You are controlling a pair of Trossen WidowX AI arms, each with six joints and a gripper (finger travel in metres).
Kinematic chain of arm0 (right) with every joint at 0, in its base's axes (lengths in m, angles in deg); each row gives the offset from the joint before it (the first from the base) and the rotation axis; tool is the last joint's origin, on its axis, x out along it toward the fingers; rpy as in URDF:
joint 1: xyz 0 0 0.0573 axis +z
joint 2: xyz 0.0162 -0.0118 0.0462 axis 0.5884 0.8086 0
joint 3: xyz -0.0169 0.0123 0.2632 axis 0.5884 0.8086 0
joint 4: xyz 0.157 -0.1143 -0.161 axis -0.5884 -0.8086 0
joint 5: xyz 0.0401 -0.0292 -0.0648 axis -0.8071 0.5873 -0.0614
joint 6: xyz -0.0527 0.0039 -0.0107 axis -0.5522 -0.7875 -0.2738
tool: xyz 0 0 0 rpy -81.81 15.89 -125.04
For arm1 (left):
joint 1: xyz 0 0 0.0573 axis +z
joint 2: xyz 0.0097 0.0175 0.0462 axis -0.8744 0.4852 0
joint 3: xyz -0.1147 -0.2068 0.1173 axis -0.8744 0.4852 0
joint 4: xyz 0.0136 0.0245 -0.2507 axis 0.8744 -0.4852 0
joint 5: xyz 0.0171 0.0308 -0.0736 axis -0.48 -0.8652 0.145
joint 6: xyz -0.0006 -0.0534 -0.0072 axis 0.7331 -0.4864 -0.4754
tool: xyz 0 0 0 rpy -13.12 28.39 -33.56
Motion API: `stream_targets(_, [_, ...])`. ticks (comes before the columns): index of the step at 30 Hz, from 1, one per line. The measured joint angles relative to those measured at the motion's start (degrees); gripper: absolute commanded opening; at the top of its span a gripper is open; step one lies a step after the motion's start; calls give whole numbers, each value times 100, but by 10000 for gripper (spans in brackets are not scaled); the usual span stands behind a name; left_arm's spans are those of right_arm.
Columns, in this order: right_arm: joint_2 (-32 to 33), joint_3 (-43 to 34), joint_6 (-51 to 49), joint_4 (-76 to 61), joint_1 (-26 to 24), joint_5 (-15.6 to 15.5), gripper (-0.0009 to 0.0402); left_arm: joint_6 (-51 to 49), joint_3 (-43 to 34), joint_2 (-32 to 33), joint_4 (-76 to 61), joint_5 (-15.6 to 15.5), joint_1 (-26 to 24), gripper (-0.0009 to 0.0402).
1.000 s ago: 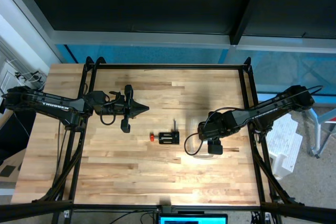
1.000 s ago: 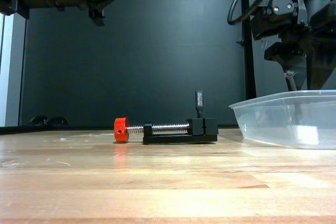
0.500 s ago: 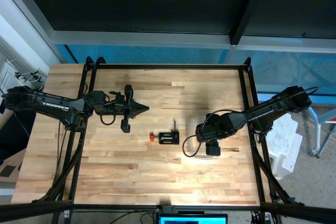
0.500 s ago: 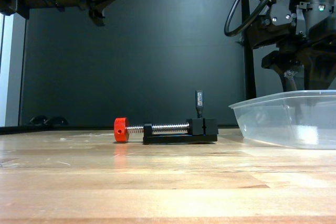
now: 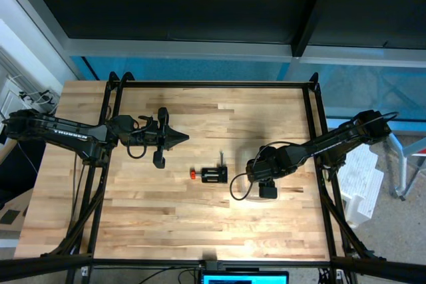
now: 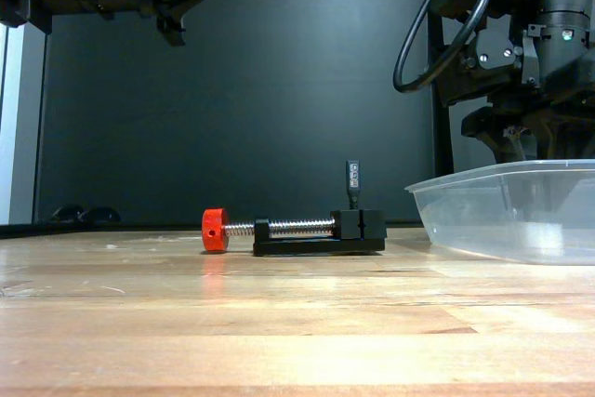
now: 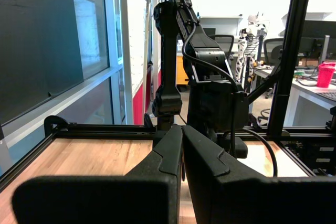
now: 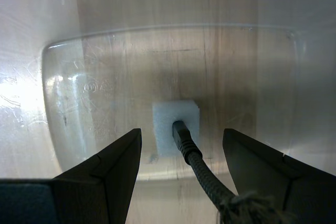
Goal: Pick the usb-c connector and install on the hub
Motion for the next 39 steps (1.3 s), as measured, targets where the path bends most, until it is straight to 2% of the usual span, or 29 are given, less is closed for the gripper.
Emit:
stream_targets(4, [0,2,0,2,4,0,211,0,-2,0,0,0,0,0])
stream_targets(20, [0,7,-7,79,17,2,137,0,0,0,0,0,0,0])
stream_targets(39, [0,7,-114,79,31,4,103,2,-2,0,0,0,0,0])
